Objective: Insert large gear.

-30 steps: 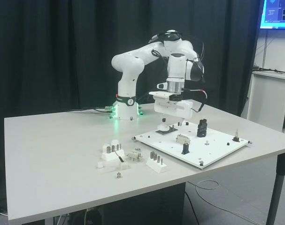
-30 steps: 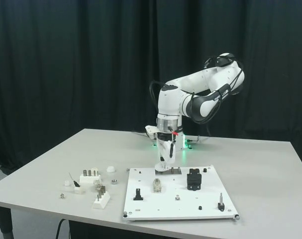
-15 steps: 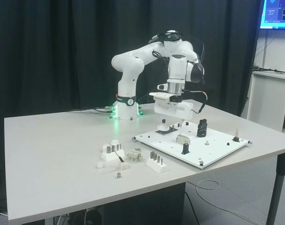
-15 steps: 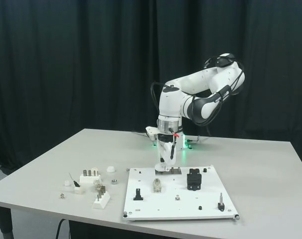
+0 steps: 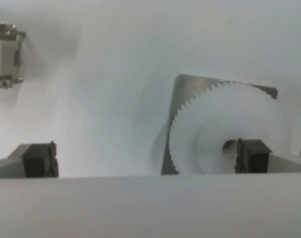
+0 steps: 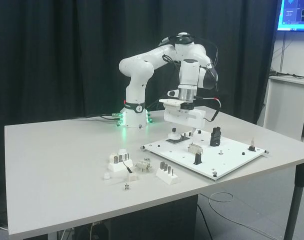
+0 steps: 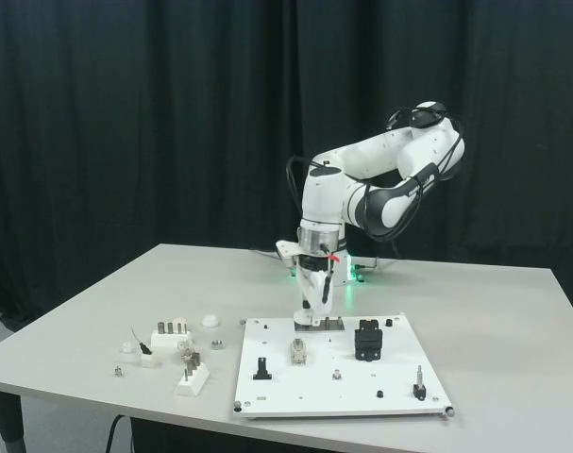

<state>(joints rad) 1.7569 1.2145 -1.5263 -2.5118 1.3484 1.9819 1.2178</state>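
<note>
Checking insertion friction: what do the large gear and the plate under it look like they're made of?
Large gear: matte white with crisp, evenly cut teeth and no glints, so probably plastic, perhaps printed. Plate beneath it: flat grey with a dull sheen and sharp edges, likely metal, though painted plastic cannot be ruled out. It sits on the white board.

large gear (image 5: 224,130): showing white, toothed rim | plate (image 5: 190,89) under it: showing grey | board (image 7: 338,373): showing white | arm (image 6: 157,57): showing white, green light glowing at base (image 6: 134,119) | tool (image 5: 145,159): pads (image 5: 252,154) showing black | bench (image 6: 56,150): showing grey | curtain (image 7: 126,113): showing black
</note>
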